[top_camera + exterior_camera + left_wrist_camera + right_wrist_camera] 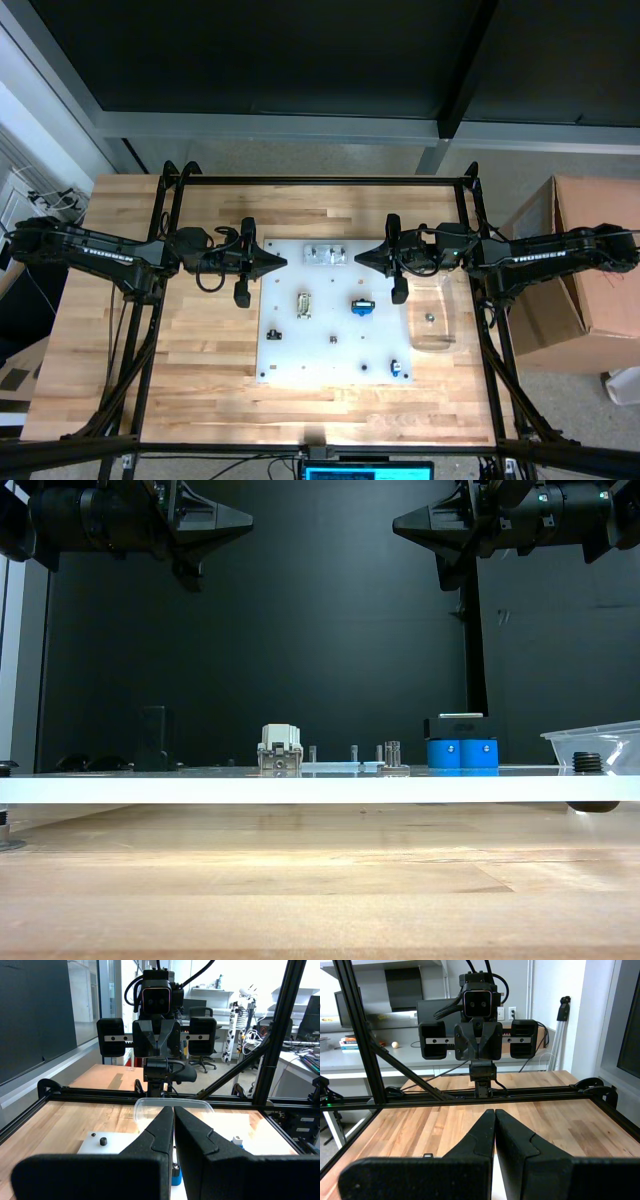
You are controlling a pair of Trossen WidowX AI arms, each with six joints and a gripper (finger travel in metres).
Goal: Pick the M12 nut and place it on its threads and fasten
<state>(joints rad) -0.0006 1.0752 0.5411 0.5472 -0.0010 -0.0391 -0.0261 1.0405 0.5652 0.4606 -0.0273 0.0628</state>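
Silver nut (430, 318): lies free in the clear tray (445, 295), just beside the right edge of the board (300, 355); nothing holds it and it is not on its stud.
Stud (588, 763): black, its ribs bare in the low view, near the board's near right edge. From that height it seems to sit inside the tray, but it stands in front of it.
Left tool (280, 262): clenched on nothing, fingers meeting, hanging high over the board's far left edge, well apart from the nut.
Right tool (362, 258): likewise pinched together and empty, high over the far part of the board, nearer the tray than the left one.
Desk (180, 380): pale wood, carrying the white board between the two arms.
Handling: I judge the nut small, light, hard and smooth, so likely to slip or roll but not to bend or break. Opposite flats look the best hold, with the bore kept upright to meet the stud.
Tray walls: they may crowd the fingers coming down on the nut.
Hard to see: from above the nut is a mere speck, so I cannot tell whether it lies flat or on edge. I cannot make it out in the low view. Neither wrist view shows nut or stud; each shows mainly its own fingers and the other arm opposite.
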